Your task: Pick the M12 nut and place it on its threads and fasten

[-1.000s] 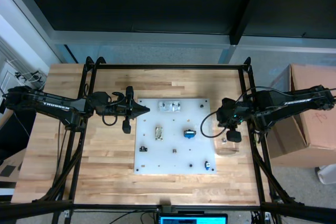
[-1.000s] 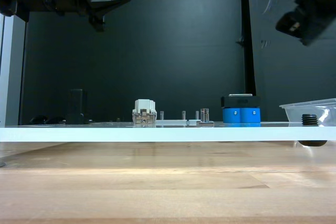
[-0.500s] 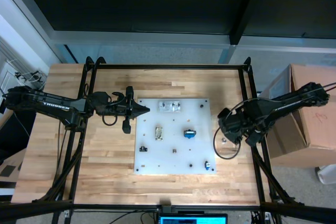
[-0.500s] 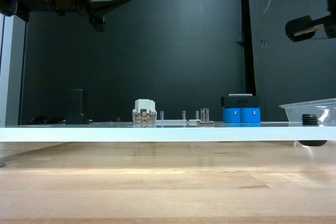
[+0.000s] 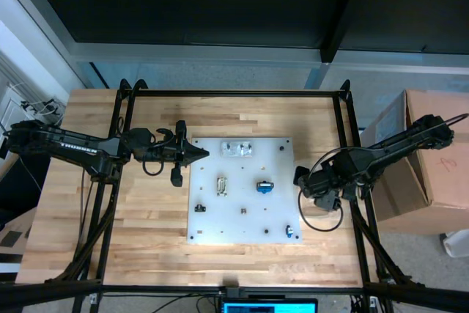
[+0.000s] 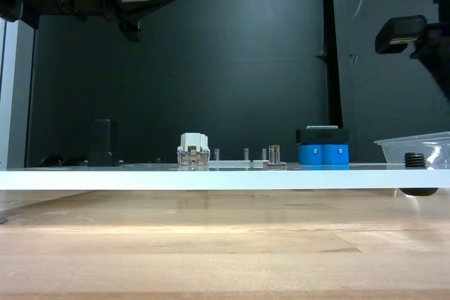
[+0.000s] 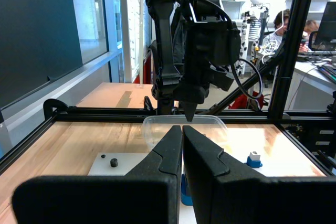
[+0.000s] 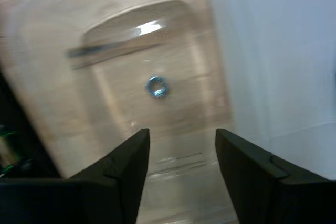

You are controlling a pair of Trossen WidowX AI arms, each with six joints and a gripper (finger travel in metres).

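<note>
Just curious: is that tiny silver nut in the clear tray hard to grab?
Likely: the small silver nut lies flat, loose in the clear plastic tray, and may skid. Metal, probably rigid. Right gripper hovers open above it; left gripper hangs shut above the white board's left edge.

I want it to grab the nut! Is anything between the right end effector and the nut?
Nothing visible. The right end effector hangs open above the tray, with the nut lying free inside, straight ahead of it. The left end effector hangs shut, high over the board's left edge.
</note>
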